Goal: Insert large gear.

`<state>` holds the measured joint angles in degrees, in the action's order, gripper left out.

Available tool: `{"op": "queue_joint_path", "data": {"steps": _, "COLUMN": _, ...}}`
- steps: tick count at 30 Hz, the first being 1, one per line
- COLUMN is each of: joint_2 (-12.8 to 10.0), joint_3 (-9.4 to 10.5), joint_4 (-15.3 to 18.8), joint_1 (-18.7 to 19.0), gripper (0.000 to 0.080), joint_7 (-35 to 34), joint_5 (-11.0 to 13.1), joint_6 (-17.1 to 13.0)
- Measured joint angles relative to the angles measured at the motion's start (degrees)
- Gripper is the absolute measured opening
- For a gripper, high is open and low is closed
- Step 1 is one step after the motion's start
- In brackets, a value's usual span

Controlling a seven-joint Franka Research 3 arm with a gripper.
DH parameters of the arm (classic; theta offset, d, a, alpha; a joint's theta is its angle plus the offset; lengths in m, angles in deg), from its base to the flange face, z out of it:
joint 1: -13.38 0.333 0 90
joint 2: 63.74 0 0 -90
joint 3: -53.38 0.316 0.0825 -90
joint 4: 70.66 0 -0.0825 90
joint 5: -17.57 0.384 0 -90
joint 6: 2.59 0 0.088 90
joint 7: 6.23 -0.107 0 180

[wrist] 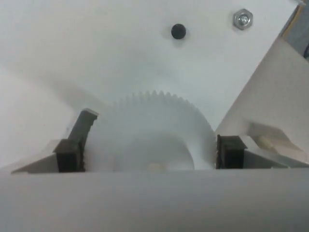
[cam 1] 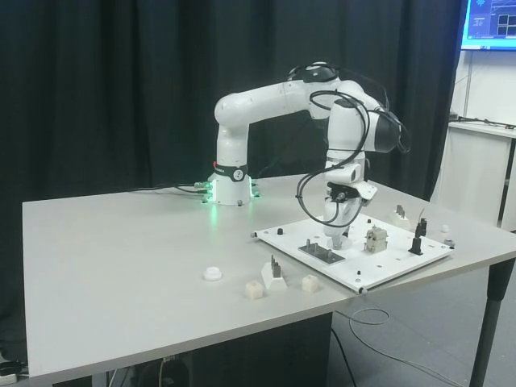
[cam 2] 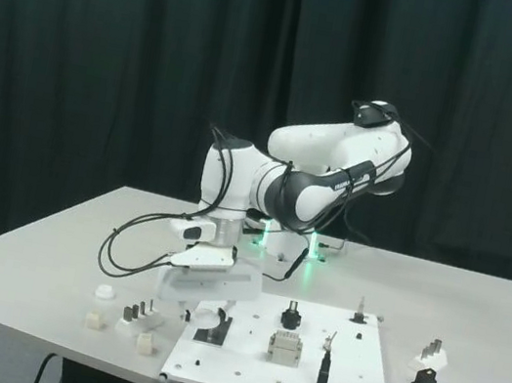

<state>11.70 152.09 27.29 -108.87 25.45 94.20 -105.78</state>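
**Large gear held over the board, insertion pending**

The large gear (wrist: 154, 133), white and toothed, is gripped edge-on between the two black pads of the pincer (wrist: 150, 153); the pads (wrist: 228, 151) are set wide apart, approx. the gear's full width, and pressed to its rim on both sides. The gear therefore sits directly between the fingertips, flat face down toward the white assembly board (wrist: 96, 53).

In the room views the pincer (cam 1: 338, 239) is seen low over the board (cam 2: 234, 371), just above a dark base plate w/ upright pegs (cam 1: 320, 251). Whether the gear is already touching a peg cannot be told.

Judged as the step in hand: lowering the gear onto its shaft. It is best done w/ the gear kept level and its bore centred over the peg before descent; a slow, straight drop is advised, since a tilted gear would likely bind on the peg. Release should be held back until the gear is seated flat. A slight wiggle may be needed if teeth must mesh w/ a neighbour.

Beyond the pincer, a black plug (wrist: 178, 31) and a hex nut (wrist: 242, 19) are set in the board.

No brand, label or legible writing is seen on the gear, board or arm.
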Motion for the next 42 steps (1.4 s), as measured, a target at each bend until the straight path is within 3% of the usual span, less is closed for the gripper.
{"op": "queue_joint_path", "data": {"steps": 16, "joint_2": -0.2, "joint_3": 0.21, "joint_4": 2.1, "joint_1": 1.6, "gripper": 0.0593, "joint_7": -0.1, "joint_5": -0.9, "joint_6": -0.2}}
{"op": "queue_joint_path", "data": {"steps": 42, "joint_2": -0.2, "joint_3": 1.81, "joint_4": 5.3, "joint_1": 4.2, "gripper": 0.0593, "joint_7": -0.1, "joint_5": -2.2, "joint_6": -3.6}}
